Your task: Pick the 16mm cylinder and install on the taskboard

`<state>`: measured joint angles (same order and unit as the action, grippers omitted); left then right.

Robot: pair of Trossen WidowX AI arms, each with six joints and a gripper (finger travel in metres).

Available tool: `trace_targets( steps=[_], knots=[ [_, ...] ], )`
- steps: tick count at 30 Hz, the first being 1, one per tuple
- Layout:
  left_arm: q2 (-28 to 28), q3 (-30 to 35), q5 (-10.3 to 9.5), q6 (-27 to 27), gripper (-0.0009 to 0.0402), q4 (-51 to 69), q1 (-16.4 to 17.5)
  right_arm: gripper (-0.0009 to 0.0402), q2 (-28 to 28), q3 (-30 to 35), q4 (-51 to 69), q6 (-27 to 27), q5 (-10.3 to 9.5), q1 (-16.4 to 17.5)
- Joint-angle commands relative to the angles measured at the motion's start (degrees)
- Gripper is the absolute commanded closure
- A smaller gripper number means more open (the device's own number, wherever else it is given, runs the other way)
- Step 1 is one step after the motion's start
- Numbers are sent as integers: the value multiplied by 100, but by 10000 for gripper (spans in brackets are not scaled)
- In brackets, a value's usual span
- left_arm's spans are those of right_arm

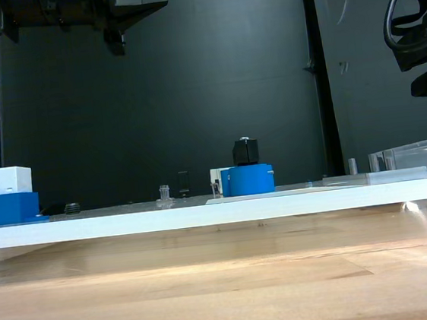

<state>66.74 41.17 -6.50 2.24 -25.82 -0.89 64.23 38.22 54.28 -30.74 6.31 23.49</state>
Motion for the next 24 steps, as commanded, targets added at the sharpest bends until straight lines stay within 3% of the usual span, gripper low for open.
trace_targets(
  steps=[1, 11, 24],
  knots=[
    [0, 2, 4, -2, 392, -2, 2, 177, 94, -72, -122, 28, 9, 13],
    [0, 2, 4, -2, 392, -2, 2, 189, 118, -317, -494, 13, 7, 37],
    [0, 2, 4, -2, 392, -2, 2, 284, 114, -315, -422, 68, -4, 44]
  ],
)
